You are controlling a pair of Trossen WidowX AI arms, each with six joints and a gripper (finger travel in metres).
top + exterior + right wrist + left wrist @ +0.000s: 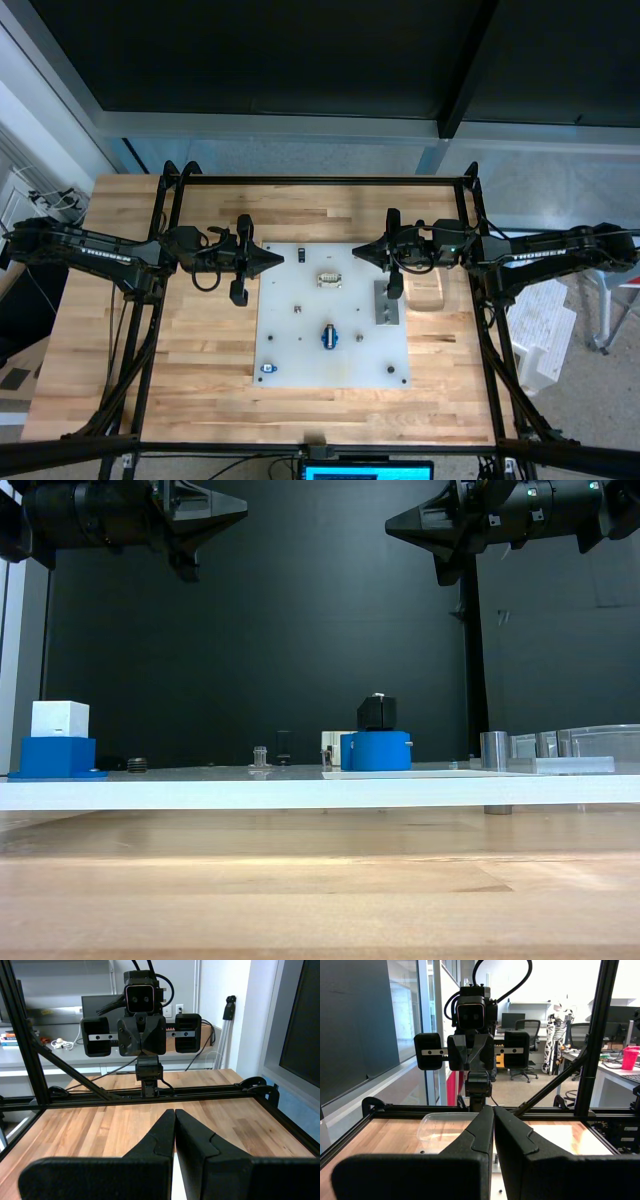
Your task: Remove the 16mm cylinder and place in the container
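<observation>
The 16mm cylinder [360, 339] is a short grey peg standing upright in the white board [300, 350], right of the blue connector [328, 337]; in the low view the cylinder [495, 750] rises just above the board surface. The see-through tan container [430, 290] sits off the board's right edge, beside the grey metal block [387, 302]. My left gripper [278, 258] hovers high over the board's far left corner, shut and empty. My right gripper [357, 250] hovers high over the board's far edge, facing it, also shut and empty. Both are well above the cylinder.
A thinner peg [297, 308] stands left of centre on the board. A white cube on a blue base [266, 370] sits at the near left corner, a white connector [327, 279] near the far edge. A black frame [320, 181] borders the wooden table.
</observation>
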